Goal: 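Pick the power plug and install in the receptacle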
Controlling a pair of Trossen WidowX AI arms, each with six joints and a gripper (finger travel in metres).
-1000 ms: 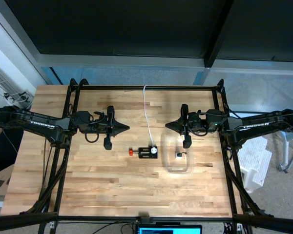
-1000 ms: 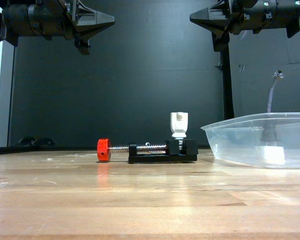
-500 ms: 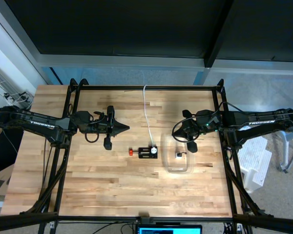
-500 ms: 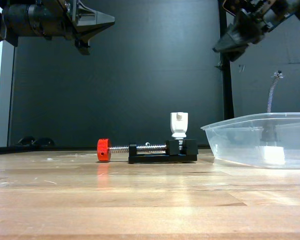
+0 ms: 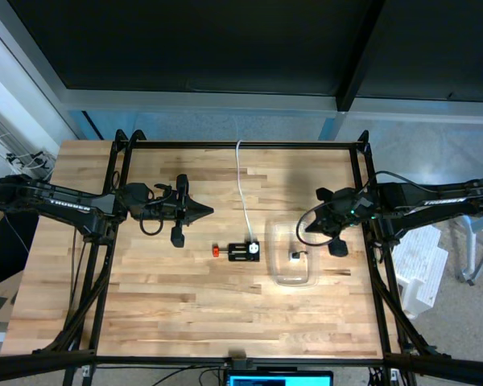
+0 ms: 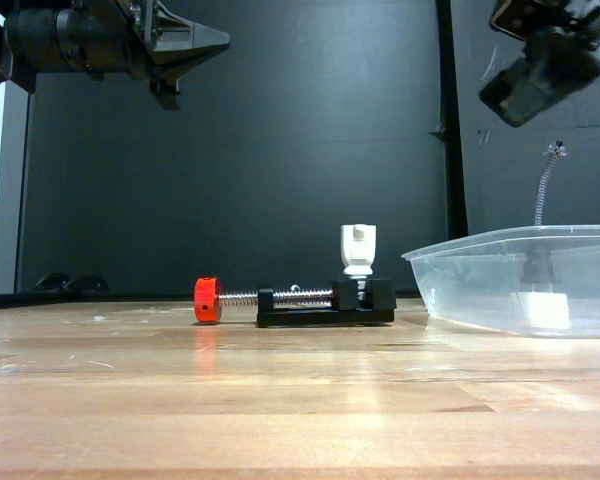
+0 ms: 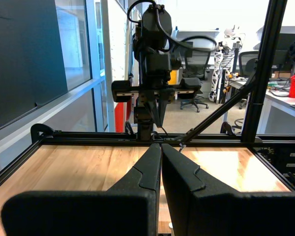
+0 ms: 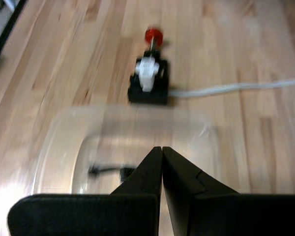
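The whole thing turns on the right gripper (image 8: pixel 162 149) and the clear tray (image 6: pixel 450 285) under it. The power plug (image 5: pixel 293 256) sits inside that tray, right of the table's (image 5: pixel 161 297) middle, a small dark piece next to a white cube (image 6: pixel 546 309). The right gripper hangs high over the tray's far end, nose tipped down and towards the left. From its tip the plug lies below, a bit nearer and slightly left. So I'd say the next move is mostly a drop with a short pull towards the near side.

Its fingers are pressed together with no gap and nothing between them, so they must spread before they can take the plug. Which way the plug's long axis runs I cannot make out; from the table edge it looks upright, but it is too small to be sure.

The left gripper (image 5: pixel 208 211) is also closed and empty, level and high, well to the left. The right arm is plainly the nearer one.

The receptacle (image 5: pixel 254 247) stands upright in the black vise (image 5: pixel 240 252), just left of the tray. The red knob (image 5: pixel 216 251) is on its left, and the white cable (image 5: pixel 242 185) trails to the far side.
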